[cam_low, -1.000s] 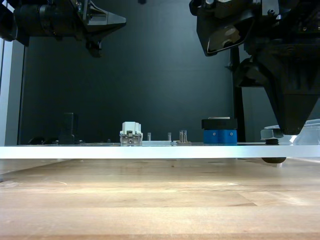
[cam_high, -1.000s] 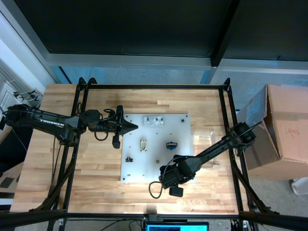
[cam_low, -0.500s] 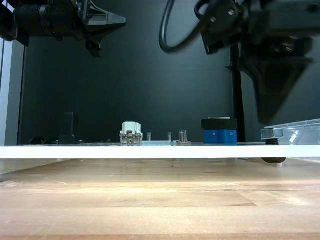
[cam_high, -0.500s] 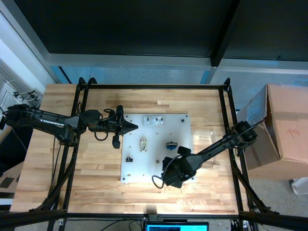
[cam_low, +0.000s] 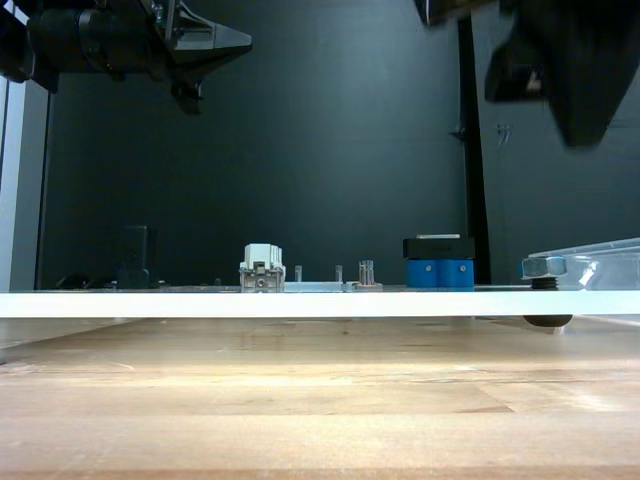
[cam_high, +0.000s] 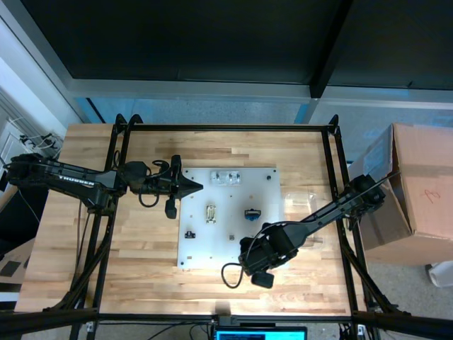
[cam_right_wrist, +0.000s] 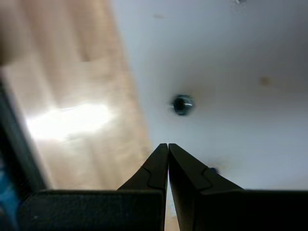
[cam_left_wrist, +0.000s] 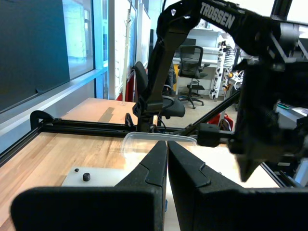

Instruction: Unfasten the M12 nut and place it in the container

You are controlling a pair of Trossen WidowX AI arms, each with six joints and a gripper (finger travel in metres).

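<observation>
Small silver M12 nut (cam_low: 543,267) sits on its black stud (cam_low: 545,283) at 6 o'clock below the empty, closed-fingered right gripper (cam_right_wrist: 168,145); the left gripper (cam_left_wrist: 167,143), fingers together, hangs away at its 10 o'clock.

Overhead light is washing the table (cam_high: 141,276), glare is blooming on its wood in the right wrist view where the nut (cam_right_wrist: 182,104) is showing soft, and in the dark-backed low view the right hand (cam_low: 580,120) is smearing into blur while the left hand (cam_low: 240,42) is reading crisp.
</observation>
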